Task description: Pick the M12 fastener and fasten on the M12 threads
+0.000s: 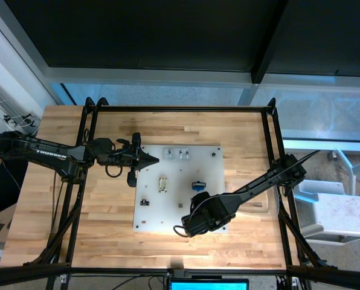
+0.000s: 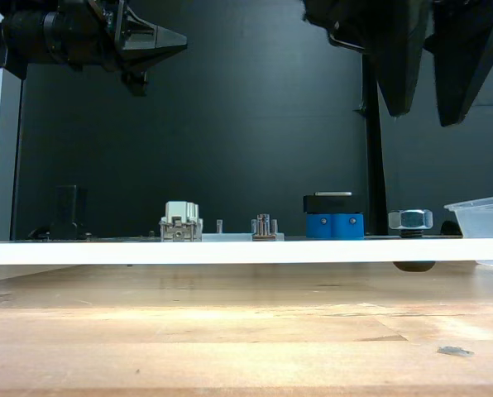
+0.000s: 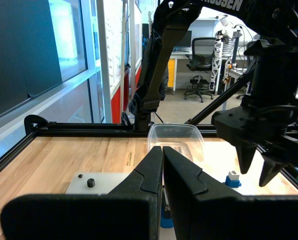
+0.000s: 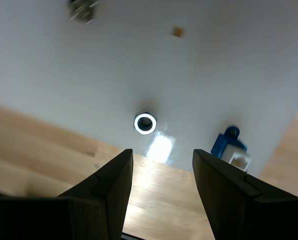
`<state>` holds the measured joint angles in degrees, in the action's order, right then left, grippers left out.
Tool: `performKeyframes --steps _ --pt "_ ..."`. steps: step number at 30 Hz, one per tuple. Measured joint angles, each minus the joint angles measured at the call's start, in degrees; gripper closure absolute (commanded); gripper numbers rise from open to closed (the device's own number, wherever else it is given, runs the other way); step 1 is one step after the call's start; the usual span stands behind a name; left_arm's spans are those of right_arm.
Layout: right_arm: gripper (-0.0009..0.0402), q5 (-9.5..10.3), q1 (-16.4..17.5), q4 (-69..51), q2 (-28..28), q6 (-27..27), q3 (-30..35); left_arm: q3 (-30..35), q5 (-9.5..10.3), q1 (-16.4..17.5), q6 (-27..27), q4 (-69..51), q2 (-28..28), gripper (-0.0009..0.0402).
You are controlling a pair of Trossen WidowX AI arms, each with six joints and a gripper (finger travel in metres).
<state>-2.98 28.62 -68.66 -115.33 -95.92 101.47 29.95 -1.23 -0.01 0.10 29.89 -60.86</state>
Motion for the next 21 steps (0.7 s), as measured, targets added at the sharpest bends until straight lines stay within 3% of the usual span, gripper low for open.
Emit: performKeyframes --steps 11,21 --pt "0.0228 -0.33 0.24 1.92 -0.17 40.63 0.0 0.0 0.0 0.0 0.0 -0.02 0.0 0.0393" --pt "0.0229 -0.44 0.28 3.56 -1.33 55.43 -0.11 -0.02 -0.02 0.0 0.0 -0.04 0.02 0.0393"
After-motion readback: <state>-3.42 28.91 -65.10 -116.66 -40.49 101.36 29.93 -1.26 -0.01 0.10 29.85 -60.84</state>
